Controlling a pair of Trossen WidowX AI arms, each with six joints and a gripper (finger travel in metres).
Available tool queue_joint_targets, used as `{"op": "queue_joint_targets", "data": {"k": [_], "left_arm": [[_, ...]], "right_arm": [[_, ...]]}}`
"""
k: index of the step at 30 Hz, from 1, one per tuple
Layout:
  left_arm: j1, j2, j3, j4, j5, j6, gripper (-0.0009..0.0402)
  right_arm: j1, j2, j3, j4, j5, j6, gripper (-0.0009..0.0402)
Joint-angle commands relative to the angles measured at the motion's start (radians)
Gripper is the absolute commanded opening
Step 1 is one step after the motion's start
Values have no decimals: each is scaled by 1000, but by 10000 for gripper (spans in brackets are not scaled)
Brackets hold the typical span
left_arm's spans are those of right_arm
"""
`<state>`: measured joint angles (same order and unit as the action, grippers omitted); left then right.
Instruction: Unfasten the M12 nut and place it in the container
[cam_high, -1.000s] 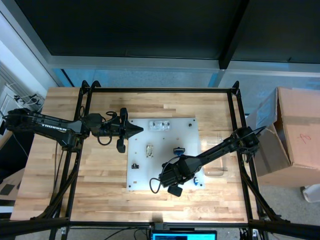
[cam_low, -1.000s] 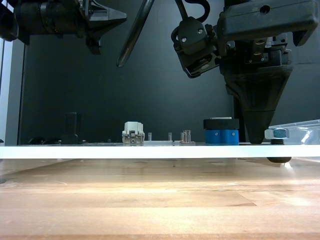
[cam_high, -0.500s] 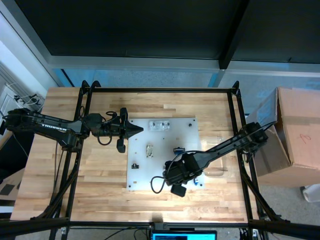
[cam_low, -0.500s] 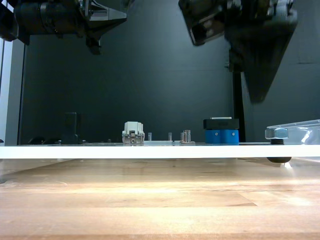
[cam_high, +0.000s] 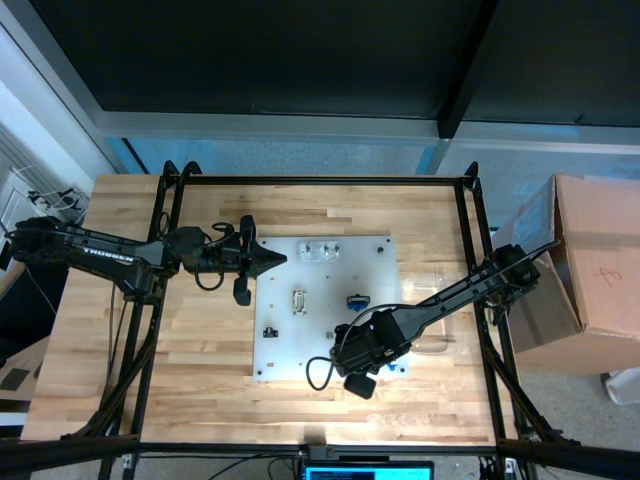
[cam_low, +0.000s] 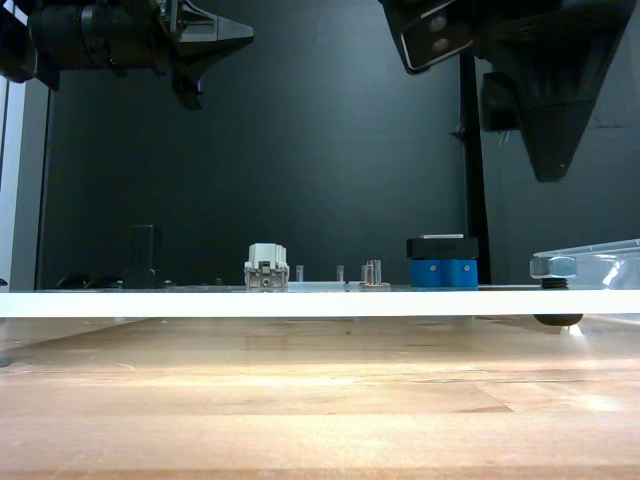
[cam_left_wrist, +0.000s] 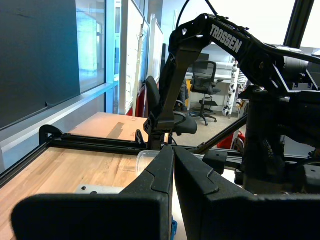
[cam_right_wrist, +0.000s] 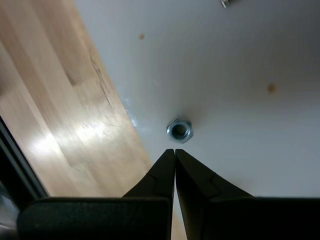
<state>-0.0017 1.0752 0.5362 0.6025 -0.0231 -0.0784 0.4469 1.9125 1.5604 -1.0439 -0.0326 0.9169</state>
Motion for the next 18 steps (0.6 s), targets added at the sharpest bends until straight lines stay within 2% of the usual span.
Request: {"op": "queue_joint_targets", "data": {"k": [1, 2, 3, 6, 8, 11, 14, 18], "left_arm": [[0, 0, 0, 0, 0, 0, 0], [0, 0, 0, 0, 0, 0, 0], [0, 0, 0, 0, 0, 0, 0], [0, 0, 0, 0, 0, 0, 0], [0, 0, 0, 0, 0, 0, 0], [0, 0, 0, 0, 0, 0, 0], [0, 0, 0, 0, 0, 0, 0], [0, 0, 0, 0, 0, 0, 0]], "right_arm": [[-1, 16, 0, 8, -49, 106, 52], [-1, 27, 0, 8, -69, 161, 72], [-1, 29, 0, 8, -64, 211, 93], [0, 36, 0, 9, 22, 354, 158], [0, 37, 0, 11, 32, 454, 198], [0, 47, 0, 23, 38, 505, 247], [0, 61, -4, 27, 36, 548, 277], [1, 80, -5, 45, 29, 573, 281]]}}
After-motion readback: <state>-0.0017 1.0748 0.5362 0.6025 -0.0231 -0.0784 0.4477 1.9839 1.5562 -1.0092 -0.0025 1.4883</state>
